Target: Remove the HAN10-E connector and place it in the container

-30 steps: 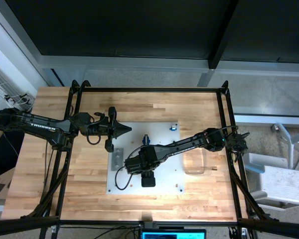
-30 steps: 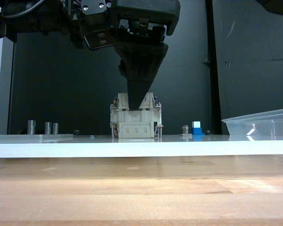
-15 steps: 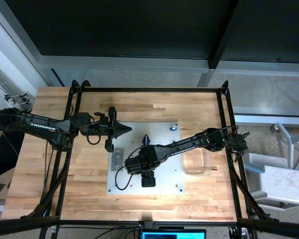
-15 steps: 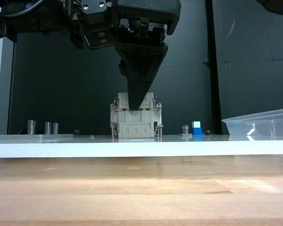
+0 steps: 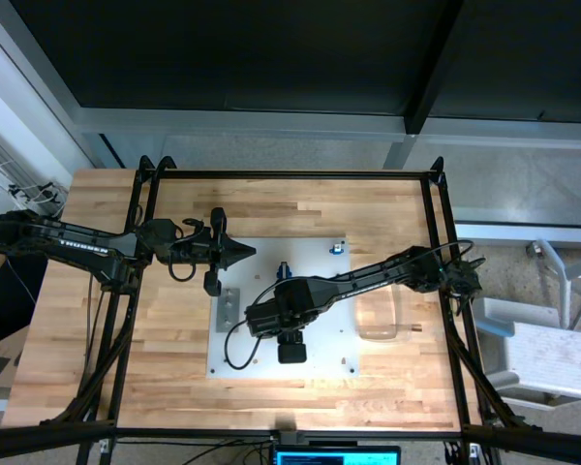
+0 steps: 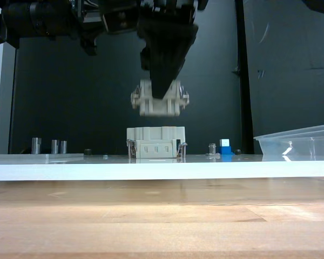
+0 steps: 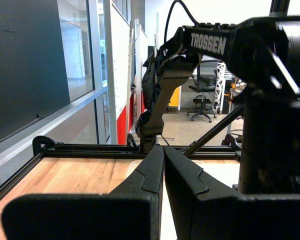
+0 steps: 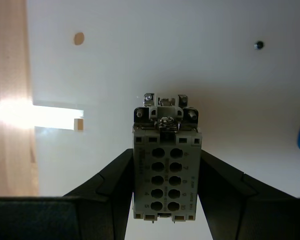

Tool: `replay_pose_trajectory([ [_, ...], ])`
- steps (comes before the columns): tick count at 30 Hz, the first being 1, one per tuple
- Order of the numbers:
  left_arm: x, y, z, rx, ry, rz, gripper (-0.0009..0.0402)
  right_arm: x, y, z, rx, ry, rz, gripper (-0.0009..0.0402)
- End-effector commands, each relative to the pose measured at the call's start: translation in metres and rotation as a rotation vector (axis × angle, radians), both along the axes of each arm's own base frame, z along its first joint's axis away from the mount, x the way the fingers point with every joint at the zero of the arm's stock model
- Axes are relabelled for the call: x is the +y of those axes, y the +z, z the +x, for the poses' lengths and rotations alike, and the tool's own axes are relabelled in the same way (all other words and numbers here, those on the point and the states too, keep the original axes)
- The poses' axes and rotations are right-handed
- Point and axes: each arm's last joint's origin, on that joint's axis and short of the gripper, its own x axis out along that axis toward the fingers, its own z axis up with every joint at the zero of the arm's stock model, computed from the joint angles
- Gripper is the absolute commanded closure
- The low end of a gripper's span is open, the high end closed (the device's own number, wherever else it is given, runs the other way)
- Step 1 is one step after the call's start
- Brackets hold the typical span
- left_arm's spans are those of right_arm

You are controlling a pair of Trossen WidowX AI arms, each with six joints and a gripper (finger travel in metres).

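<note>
Holding the small light-grey rectangular HAN10-E connector (image 8: 166, 172) by its two long sides, your right gripper (image 6: 161, 93) hangs over the white flat board (image 5: 321, 281). Its fingers are closed only to the block's width. The connector is in the air, apart from the beige base housing (image 6: 155, 144) directly beneath it.

The clear, low-walled plastic container (image 5: 380, 318) lies at about 3 o'clock from that gripper in the high view. Your left gripper (image 7: 163, 167) sits at about 10 o'clock of the board, fingers pressed together on nothing.

Mind the carry. The fingers bear on smooth faces, so a quick swing could, I judge, let the block twist or slip. Travelling low could knock it against the tub's near wall.

Only the low view shows the gap between connector and housing. Only the right wrist view shows how squarely the block sits between the fingers. The high view hides the connector under the arm, yet alone gives you the container's bearing.
</note>
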Motion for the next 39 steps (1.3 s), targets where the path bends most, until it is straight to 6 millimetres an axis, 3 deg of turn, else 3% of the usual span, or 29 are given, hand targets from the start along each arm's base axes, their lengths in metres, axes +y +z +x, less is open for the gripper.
replay_pose_trajectory([
  [1, 0.0, 0.0, 0.0, 0.0, 0.0, 0.0, 0.0393, -0.001, 0.005, -0.004, 0.011, -0.005, -0.006, 0.0393],
  [12, 0.0, 0.0, 0.0, 0.0, 0.0, 0.0, 0.0393, -0.011, 0.017, -0.033, 0.017, 0.017, -0.016, 0.0393],
  [27, 0.0, 0.0, 0.0, -0.001, 0.0, 0.0, 0.0393, -0.036, 0.01, -0.119, 0.04, -0.074, -0.003, 0.0393],
  [39, 0.0, 0.0, 0.0, -0.001, 0.0, 0.0, 0.0393, -0.052, 0.001, -0.174, 0.059, -0.154, 0.008, 0.0393],
])
